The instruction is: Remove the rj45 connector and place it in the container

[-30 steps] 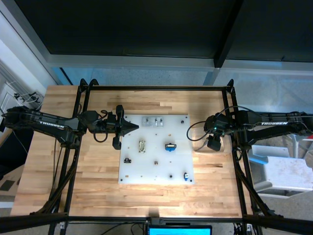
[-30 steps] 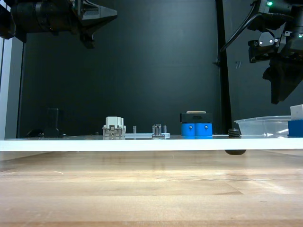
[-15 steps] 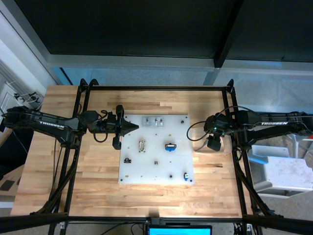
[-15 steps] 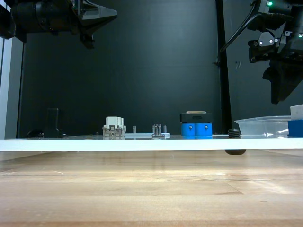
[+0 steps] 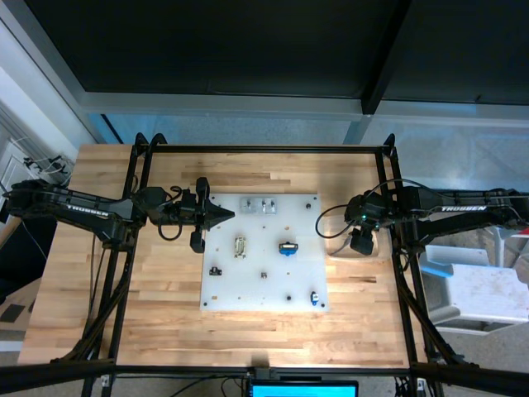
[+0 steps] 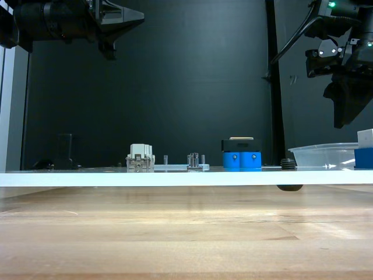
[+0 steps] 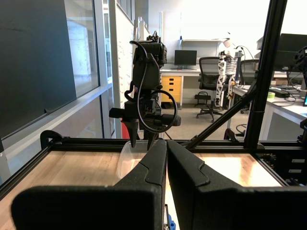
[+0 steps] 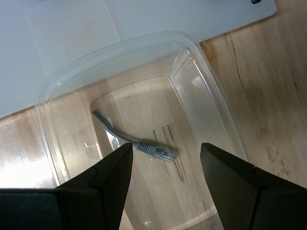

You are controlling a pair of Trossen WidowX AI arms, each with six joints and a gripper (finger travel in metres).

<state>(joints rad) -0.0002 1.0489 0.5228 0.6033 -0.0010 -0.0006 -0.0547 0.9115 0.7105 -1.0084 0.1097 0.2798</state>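
The rj45 connector [image 8: 156, 152], a clear plug on a short grey cable stub, lies on the floor of the container [image 8: 211, 100], a shallow clear tray. This container [image 5: 331, 217] sits on the wood just off the right edge of the white board [image 5: 248, 281]. Directly above it hangs my right gripper [image 8: 164, 149], open with nothing between its fingers. It hovers well clear of the tray [image 6: 326, 154] in the low view. My left gripper [image 5: 227, 214] is shut and empty, held high over the board's left edge and pointing right.
On the board stand a blue connector with black ends [image 5: 287, 248], a beige oblong socket [image 5: 240, 247], a small metal fitting at the back [image 5: 263, 204] and a small blue-and-dark piece [image 5: 314, 298] at the front right corner. Black frame rails border the table.
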